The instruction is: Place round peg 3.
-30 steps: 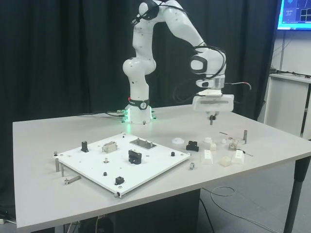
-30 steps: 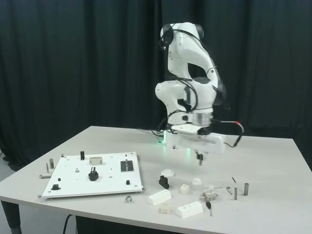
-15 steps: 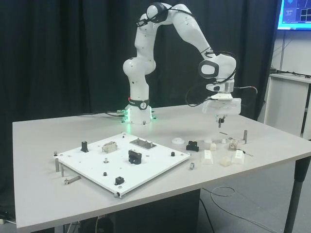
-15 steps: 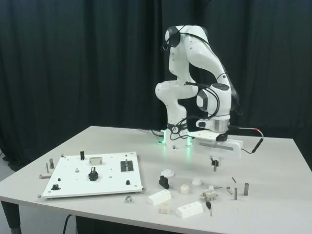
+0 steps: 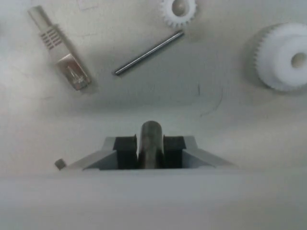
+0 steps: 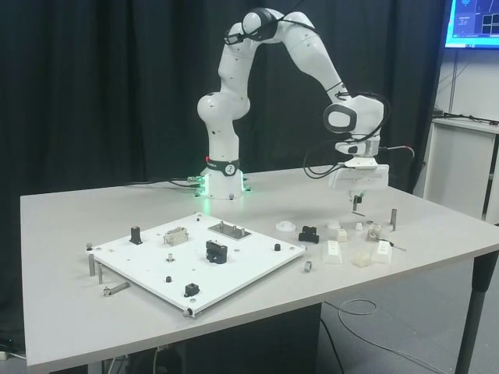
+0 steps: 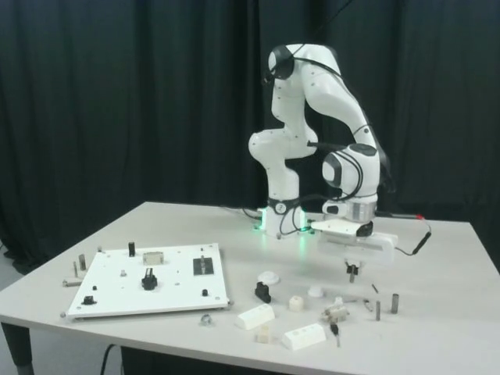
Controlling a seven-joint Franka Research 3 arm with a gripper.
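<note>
My gripper (image 5: 150, 152) is shut on a short grey round peg (image 5: 150, 136), which stands upright between the two black pads (image 5: 125, 149). In the first room view the gripper (image 6: 357, 204) hangs just above the table with the peg (image 6: 356, 207) pointing down, over the loose parts to the right of the white board (image 6: 234, 265). The second room view shows the gripper (image 7: 352, 273) a little above the table, well right of the board (image 7: 176, 289). Beneath it in the wrist view lies bare grey table.
Under the wrist camera lie a thin grey rod (image 5: 148, 52), a network plug (image 5: 62, 57), a small white gear (image 5: 178, 9) and a large white gear (image 5: 285, 57). Two grey pegs (image 7: 394, 303) stand upright nearby. White blocks (image 6: 333, 252) and a black part (image 6: 309, 232) sit beside the board.
The arm has swung to the right, away from the board, and come down toward the loose parts, keeping the peg between its fingers.
</note>
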